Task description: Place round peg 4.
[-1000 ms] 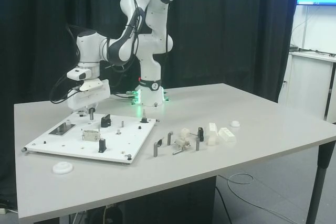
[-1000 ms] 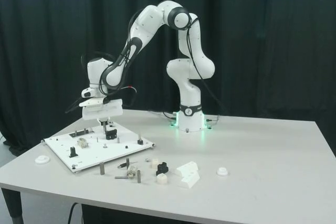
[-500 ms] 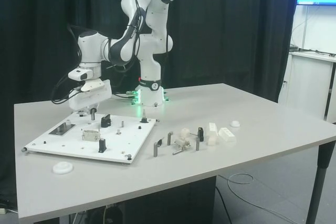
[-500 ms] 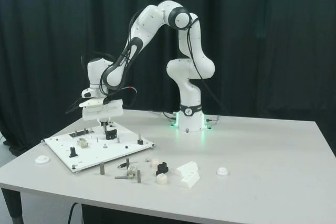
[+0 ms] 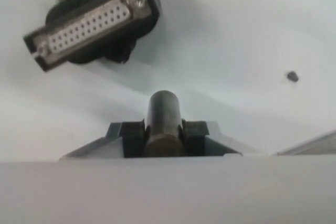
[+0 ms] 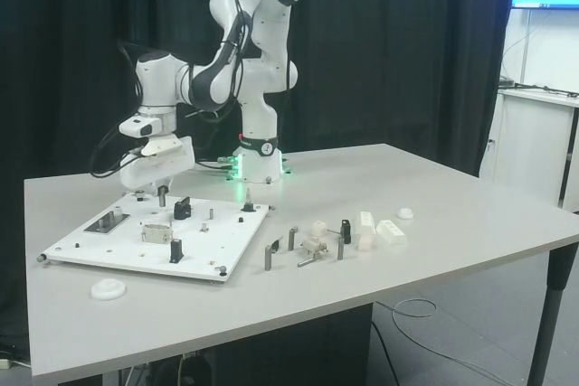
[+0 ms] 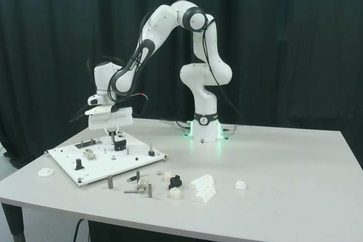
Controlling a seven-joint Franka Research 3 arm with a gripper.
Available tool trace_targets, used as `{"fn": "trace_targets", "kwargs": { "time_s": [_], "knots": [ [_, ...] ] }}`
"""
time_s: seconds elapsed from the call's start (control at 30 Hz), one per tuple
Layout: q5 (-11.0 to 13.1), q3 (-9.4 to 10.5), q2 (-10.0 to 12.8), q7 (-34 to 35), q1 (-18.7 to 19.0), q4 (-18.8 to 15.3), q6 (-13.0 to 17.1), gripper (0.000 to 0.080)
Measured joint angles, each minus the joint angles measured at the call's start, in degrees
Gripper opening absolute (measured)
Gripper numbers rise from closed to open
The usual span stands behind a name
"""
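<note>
My gripper (image 5: pixel 164 136) is shut on a short round peg (image 5: pixel 164 116), held upright between the two black fingertips (image 5: pixel 133 136). The peg (image 6: pixel 161 194) hangs just above the back part of the white assembly board (image 6: pixel 113 243), close to a black connector block (image 6: pixel 182 208). In the wrist view that connector (image 5: pixel 94 22) shows its rows of pin holes, and a small hole (image 5: pixel 292 76) marks the board off to one side. From the second room view, the peg (image 7: pixel 113 135) points down under the white hand (image 7: pixel 110 118) over the board (image 7: pixel 96 167).
Other small fixtures stand on the board (image 6: pixel 174 249). Loose pegs and small parts (image 6: pixel 308 243) lie on the grey table beside it, with white blocks (image 6: pixel 378 229), a small white cap (image 6: pixel 404 212) and a white disc (image 6: pixel 108 290) near the front left.
The hand has risen slightly with the peg still held, drifting a little toward the back of the board. Nothing on the table has moved.
</note>
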Motion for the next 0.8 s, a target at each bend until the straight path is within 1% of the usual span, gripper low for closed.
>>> {"fn": "trace_targets", "kwargs": {
  "time_s": [0.1, 0.23, 0.53, 0.8],
  "knots": [
    [-0.15, -0.08, -0.85, 0.73, 0.52, 0.22, -0.66, 0.0152],
    [-1.07, -0.23, -2.27, 2.19, 1.24, 0.78, -2.30, 0.0152],
    [-3.96, -0.35, -6.33, 7.09, 3.12, 2.23, -8.28, 0.0152],
    [-5.60, -0.05, -9.83, 11.64, 6.38, 2.58, -12.55, 0.0152]
  ]
}}
